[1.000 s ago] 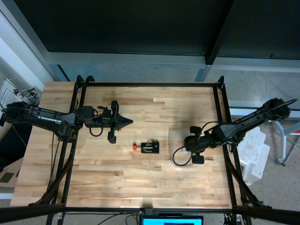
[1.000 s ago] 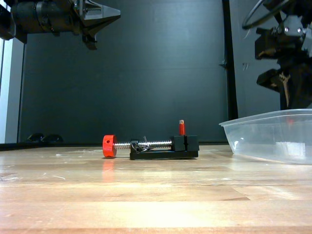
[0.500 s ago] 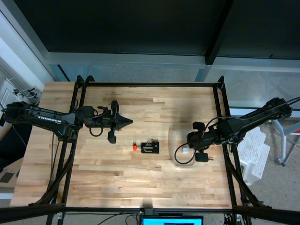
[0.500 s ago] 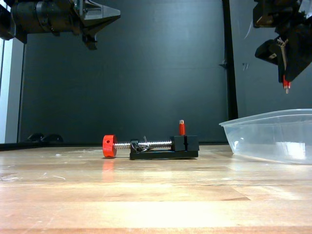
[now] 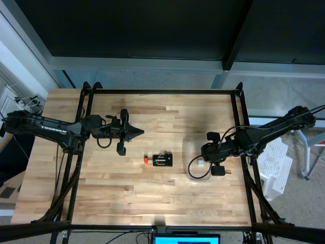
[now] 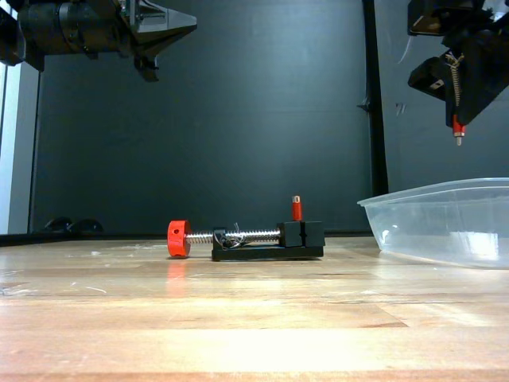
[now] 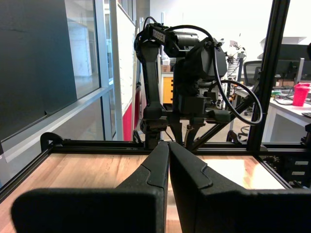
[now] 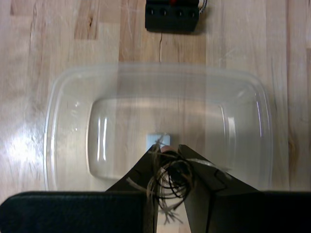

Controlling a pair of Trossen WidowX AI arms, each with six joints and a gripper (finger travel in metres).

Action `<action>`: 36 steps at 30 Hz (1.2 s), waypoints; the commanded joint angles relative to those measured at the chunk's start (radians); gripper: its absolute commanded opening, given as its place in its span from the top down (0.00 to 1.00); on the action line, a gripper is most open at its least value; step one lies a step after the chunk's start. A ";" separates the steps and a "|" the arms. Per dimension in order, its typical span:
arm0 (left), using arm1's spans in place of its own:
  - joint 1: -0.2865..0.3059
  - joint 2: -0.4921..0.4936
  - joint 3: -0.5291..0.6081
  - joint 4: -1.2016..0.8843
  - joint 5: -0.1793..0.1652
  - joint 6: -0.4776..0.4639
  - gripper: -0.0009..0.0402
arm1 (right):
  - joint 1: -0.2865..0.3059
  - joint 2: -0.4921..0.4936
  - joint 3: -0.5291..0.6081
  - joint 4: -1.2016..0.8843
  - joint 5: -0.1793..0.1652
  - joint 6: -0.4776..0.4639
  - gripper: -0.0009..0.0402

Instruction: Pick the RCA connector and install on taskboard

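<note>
Leaving aside the left hand (image 5: pixel 138 132), clenched empty high over the desk (image 5: pixel 152 203): carry step, by judgement. Next, cross to the taskboard (image 6: pixel 266 243) and align over its upright red stub (image 6: pixel 296 208), low and well left of the right hand (image 8: pixel 167 154), itself grasping the RCA connector (image 6: pixel 457 131) tip-down. Directly beneath, clear tray (image 6: pixel 445 219) holding only a whitish square (image 8: pixel 158 140).

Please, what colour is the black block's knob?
Red knob, low view; left pincer hovers high, right pincer holds connector above clear tray.

Pale wooden table (image 5: pixel 152 193), dark wall (image 6: pixel 262 111) behind, office windows (image 7: pixel 80 53), grey floor (image 5: pixel 299 208)
</note>
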 commanded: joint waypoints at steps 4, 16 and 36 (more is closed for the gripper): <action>0.000 0.000 0.000 0.000 0.000 0.000 0.98 | -0.043 0.070 0.042 0.023 -0.001 -0.043 0.97; 0.000 0.000 0.000 0.000 0.000 0.000 0.98 | -0.115 0.248 0.185 0.058 0.000 -0.068 0.97; 0.000 0.000 0.000 0.000 0.000 0.000 0.98 | -0.154 0.554 0.454 0.079 -0.047 -0.079 0.97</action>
